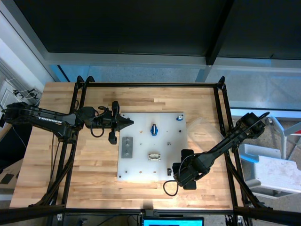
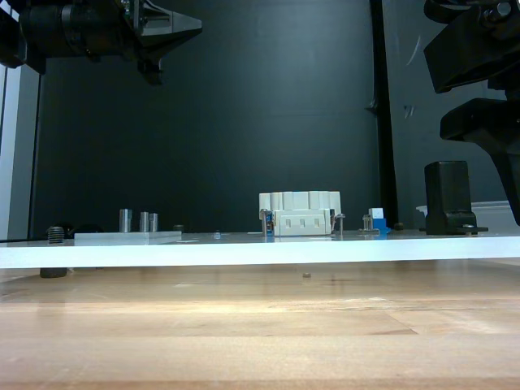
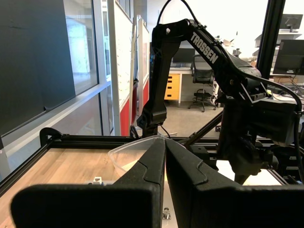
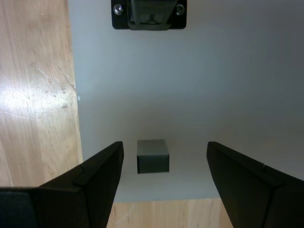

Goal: Pick the 16mm bar from the taskboard and place it in the container

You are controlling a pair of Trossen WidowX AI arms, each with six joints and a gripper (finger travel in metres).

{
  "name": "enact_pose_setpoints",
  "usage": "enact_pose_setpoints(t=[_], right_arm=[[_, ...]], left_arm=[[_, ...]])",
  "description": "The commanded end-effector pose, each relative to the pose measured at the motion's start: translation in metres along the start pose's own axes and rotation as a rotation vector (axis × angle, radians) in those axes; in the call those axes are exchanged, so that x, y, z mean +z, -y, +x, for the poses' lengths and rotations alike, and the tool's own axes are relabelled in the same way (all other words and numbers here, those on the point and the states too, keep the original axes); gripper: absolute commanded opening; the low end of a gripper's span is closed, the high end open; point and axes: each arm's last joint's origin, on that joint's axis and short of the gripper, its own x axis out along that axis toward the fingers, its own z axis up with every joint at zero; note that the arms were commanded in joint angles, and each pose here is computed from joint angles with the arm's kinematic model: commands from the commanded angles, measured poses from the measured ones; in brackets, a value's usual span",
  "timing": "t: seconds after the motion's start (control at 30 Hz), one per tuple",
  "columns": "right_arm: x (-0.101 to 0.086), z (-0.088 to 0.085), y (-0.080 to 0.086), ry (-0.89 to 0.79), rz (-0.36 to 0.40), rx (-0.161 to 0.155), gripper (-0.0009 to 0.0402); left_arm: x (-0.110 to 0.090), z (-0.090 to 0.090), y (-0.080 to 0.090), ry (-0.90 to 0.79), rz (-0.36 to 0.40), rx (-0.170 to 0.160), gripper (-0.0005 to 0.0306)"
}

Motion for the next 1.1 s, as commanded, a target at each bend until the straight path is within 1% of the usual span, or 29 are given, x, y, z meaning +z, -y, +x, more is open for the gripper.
enact_pose_setpoints(t=[0.03, 0.17, 0.57, 0.63, 0.7, 0.9, 1.1], right_arm=[[-0.0003, -0.0002, 0.0000, -0.002, 0.000, 0.001, 0.0239], [-0.0002, -0.0001, 0.0001, -0.002, 0.000, 0.001, 0.0209], [0.0000, -0.0001, -0.0003, -0.003, 0.002, 0.010, 0.0099], [0.0000, -0.0002, -0.0006, -0.006, 0.002, 0.018, 0.0084], [-0.0001, -0.0002, -0.0012, -0.013, 0.001, 0.032, 0.0071], [0.0001, -0.0002, -0.0013, -0.011, 0.002, 0.033, 0.0038], [0.0002, -0.0010, -0.0012, -0.007, 0.002, 0.034, 0.0019]], left_arm=[[0.0001, 0.0001, 0.0000, 0.000, 0.000, 0.000, 0.0000], [0.0001, 0.0001, 0.0000, 0.000, 0.000, 0.000, 0.0000], [0.0001, 0.0001, -0.0001, 0.000, 0.000, 0.000, 0.0000], [0.0002, 0.0000, 0.0000, 0.001, 0.000, 0.000, 0.0000], [0.0001, 0.0001, -0.0001, 0.000, 0.000, 0.000, 0.0000], [0.0001, 0.0001, -0.0001, 0.000, 0.000, 0.000, 0.0000], [0.0002, 0.0000, 0.0000, 0.001, 0.000, 0.000, 0.0000]])
